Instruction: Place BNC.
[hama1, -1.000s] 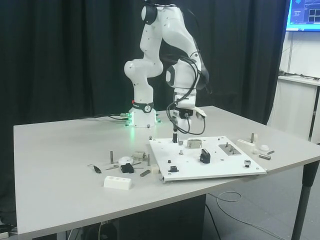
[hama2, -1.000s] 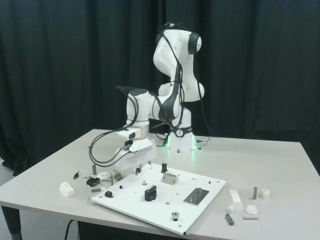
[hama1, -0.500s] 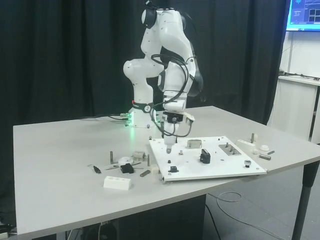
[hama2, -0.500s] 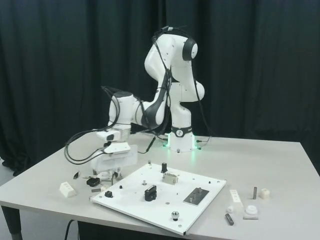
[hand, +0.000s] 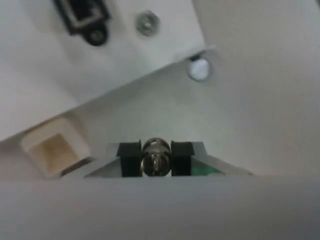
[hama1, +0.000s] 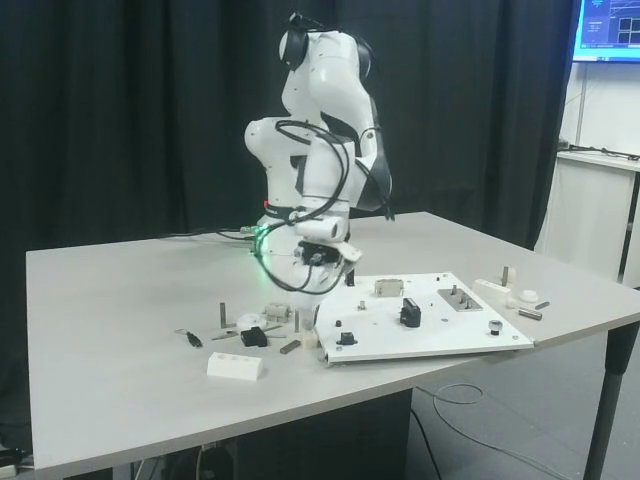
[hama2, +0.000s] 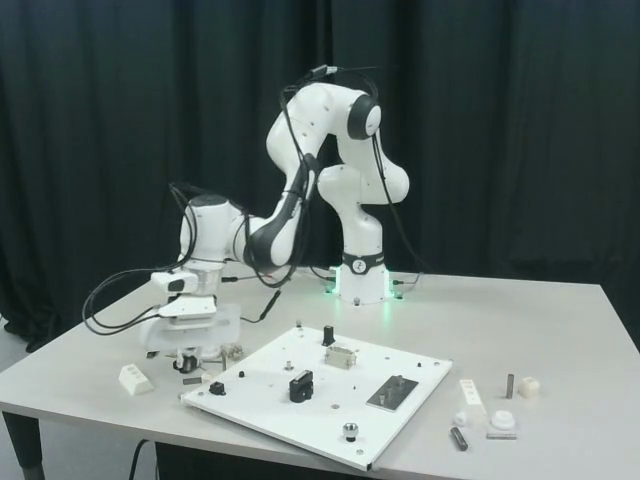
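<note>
The gripper (hand: 156, 159) is clenched on the BNC (hand: 156, 156), carrying it just off the white board (hand: 60, 55); next, a set-down on the grey table (hand: 250, 100) likely

The white arm (hama2: 300, 190) stands tall at its base, bends over at the top and reaches down low. Its wrist points straight down. The gripper (hand: 156, 159) hangs close above the desk (hama1: 120, 300), and its two black fingers (hand: 129, 158) squeeze a small metal plug (hand: 156, 157) between them.
</note>
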